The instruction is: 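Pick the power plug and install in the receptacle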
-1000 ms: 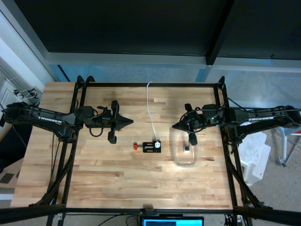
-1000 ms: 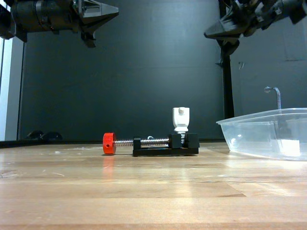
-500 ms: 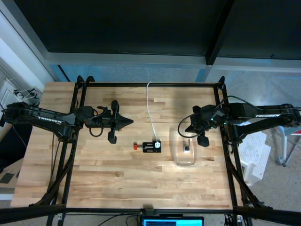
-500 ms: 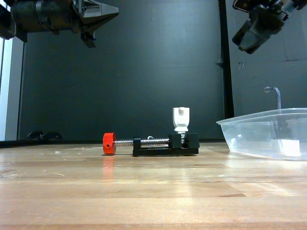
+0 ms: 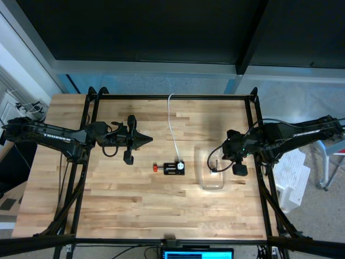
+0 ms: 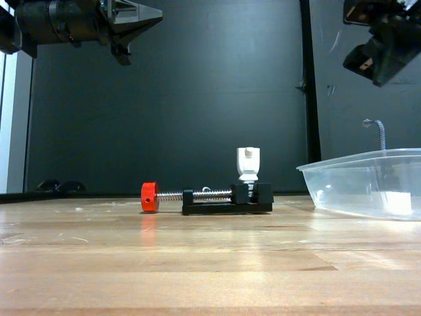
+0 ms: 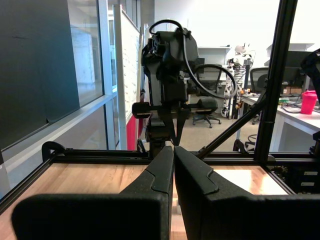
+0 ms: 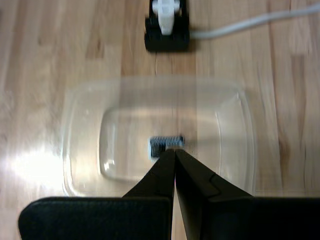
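Note:
The power plug (image 8: 159,147) is a tiny dark block with a ribbed metal stem, lying in the clear tray (image 8: 235,125). My right gripper (image 8: 175,151) hangs shut and empty directly over it, pointing down at the tray (image 5: 205,185). From above, the right gripper (image 5: 222,155) sits over the tray's far end. The receptacle (image 5: 180,165) is white-faced and stands in a black vise (image 5: 171,169) with a red knob (image 5: 154,168), left of the tray. My left gripper (image 5: 148,140) is shut and parked high, left of the vise.
A white cable (image 5: 172,121) runs from the receptacle to the table's far edge. Black frame rails (image 5: 172,97) border the table. In the low view the receptacle (image 6: 248,162) rises above the vise (image 6: 227,200), and the tray (image 6: 348,178) stands to its right.
My right gripper has swung from pointing left, high between vise and tray, to pointing down over the tray, moving right and nearer. The left arm has not moved.

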Available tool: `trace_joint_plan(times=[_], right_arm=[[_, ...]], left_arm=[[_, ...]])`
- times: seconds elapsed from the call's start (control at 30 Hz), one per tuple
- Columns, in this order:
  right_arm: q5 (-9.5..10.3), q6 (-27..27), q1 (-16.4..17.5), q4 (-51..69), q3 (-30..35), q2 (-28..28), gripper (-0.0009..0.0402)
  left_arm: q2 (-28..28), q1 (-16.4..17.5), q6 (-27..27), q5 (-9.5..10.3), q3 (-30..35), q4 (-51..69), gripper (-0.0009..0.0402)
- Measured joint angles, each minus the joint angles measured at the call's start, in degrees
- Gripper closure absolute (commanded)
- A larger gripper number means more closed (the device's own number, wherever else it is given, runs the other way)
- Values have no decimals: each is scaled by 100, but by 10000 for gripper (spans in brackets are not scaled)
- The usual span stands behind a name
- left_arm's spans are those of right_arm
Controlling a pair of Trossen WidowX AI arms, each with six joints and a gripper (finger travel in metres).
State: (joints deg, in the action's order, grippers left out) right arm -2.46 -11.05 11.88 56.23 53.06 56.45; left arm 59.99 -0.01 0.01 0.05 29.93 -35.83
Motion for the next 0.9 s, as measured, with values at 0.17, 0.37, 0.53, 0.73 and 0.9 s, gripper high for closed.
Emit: trace_joint_plan(times=[0.17, 0.37, 0.53, 0.73, 0.9], right_arm=[[-101, -157, 223, 164, 0, 267, 393], [-140, -223, 275, 358, 0, 476, 353], [-251, -369, 334, 398, -2, 660, 292], [-566, -511, 573, 387, -13, 953, 251], [-568, -673, 610, 308, -39, 1163, 239]], left_arm=[[-2, 0, 0, 0, 0, 0, 393], [-2, 0, 0, -2, 0, 2, 393], [-2, 0, 0, -2, 0, 0, 393], [-2, 0, 0, -2, 0, 0, 393], [-2, 0, 0, -2, 0, -2, 393]])
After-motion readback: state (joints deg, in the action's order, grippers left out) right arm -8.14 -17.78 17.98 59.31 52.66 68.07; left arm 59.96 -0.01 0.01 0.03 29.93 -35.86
